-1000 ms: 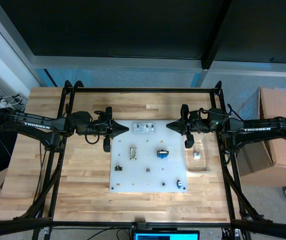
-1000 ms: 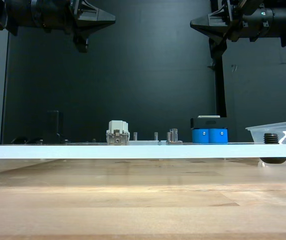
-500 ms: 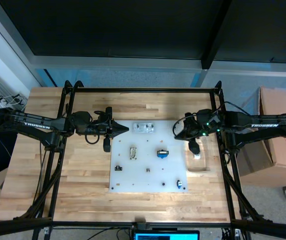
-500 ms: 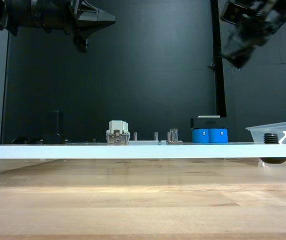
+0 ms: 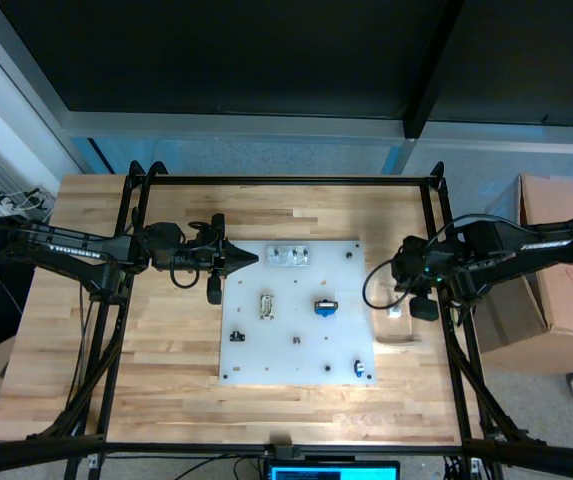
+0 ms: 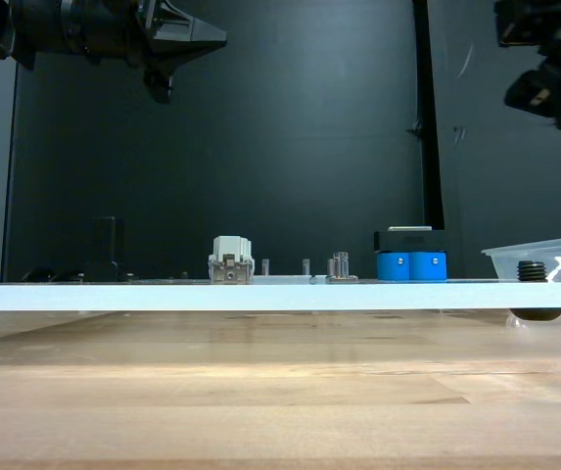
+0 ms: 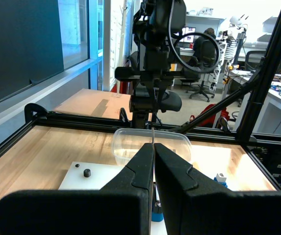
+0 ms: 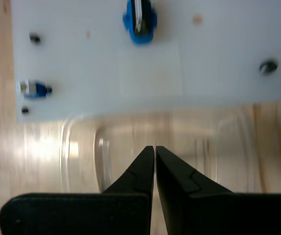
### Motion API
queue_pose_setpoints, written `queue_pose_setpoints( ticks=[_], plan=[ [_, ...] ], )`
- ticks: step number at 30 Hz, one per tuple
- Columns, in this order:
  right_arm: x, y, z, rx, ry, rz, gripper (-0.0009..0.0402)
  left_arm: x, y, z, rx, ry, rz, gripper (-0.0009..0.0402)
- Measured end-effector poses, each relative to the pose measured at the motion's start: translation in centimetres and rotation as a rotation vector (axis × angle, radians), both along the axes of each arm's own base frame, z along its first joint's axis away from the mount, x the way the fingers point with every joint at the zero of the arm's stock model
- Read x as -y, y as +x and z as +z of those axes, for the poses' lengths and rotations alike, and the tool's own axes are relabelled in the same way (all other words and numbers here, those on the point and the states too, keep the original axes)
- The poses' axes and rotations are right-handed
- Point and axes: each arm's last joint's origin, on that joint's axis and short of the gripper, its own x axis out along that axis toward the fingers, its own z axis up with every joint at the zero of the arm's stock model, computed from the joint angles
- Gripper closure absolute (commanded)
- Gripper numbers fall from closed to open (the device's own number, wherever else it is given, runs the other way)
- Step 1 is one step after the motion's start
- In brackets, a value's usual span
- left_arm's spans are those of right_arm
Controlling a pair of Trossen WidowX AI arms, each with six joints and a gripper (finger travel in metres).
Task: Pick the RJ45 connector and install on the taskboard
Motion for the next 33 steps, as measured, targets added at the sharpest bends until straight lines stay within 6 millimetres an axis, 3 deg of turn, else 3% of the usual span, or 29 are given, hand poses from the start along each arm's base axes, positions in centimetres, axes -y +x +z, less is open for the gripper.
queue_pose_setpoints(
  ticks=[10,23,33],
  plan=[
    [-0.5,-0.2,-0.6,-0.108,-0.002,-0.004,0.0326,0.0,0.0,0.0,0.0,0.0,0.0,0.0393],
    [-0.9,1.6,-4.5,-0.339,-0.05,0.008,0.0309,0.0,0.0,0.0,0.0,0.0,0.0,0.0392],
    [-1.0,1.8,-6.4,-0.362,-0.053,0.003,0.0309,0.0,0.0,0.0,0.0,0.0,0.0,0.0393]
  ],
)
